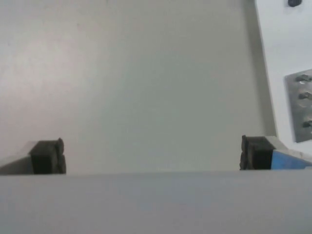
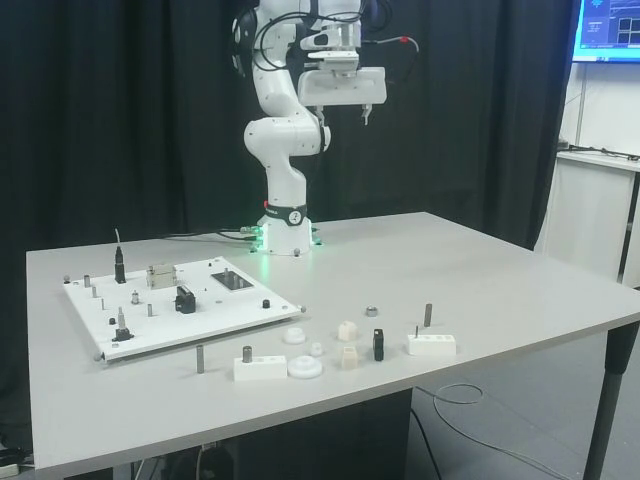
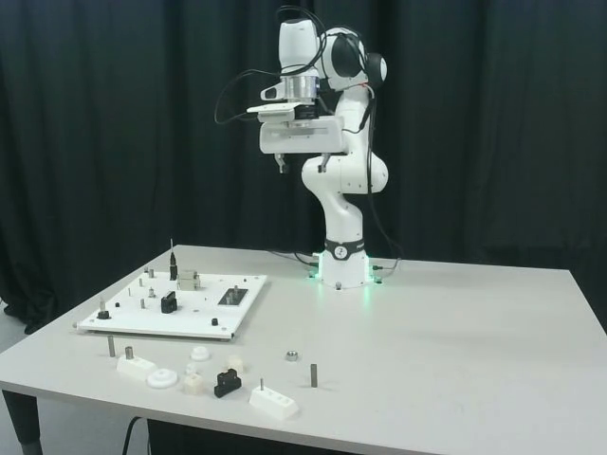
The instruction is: Pick D-SUB.
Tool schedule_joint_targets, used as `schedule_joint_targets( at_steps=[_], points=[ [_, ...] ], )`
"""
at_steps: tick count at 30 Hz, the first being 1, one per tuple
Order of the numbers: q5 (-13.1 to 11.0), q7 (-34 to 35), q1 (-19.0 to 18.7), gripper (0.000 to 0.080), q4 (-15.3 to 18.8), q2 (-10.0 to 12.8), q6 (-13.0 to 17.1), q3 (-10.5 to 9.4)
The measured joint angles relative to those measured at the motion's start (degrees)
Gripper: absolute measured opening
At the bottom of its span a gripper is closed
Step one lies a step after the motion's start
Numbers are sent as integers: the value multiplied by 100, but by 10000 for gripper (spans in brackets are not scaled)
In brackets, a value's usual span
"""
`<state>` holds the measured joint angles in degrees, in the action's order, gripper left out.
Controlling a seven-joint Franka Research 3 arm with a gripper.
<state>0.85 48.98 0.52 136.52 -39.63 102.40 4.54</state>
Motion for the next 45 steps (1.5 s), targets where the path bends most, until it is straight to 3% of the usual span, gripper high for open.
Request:
schedule_joint_targets(
  at_steps=[12, 21, 31, 45],
  points=[
    [132, -437, 125, 800, -40, 234, 538, 79],
    [144, -1170, 207, 800, -237, 666, 1160, 161],
    [144, -1614, 209, 800, -781, 1443, 1597, 209],
    [84, -2234, 197, 800, -1737, 2675, 1634, 204]
  ],
)
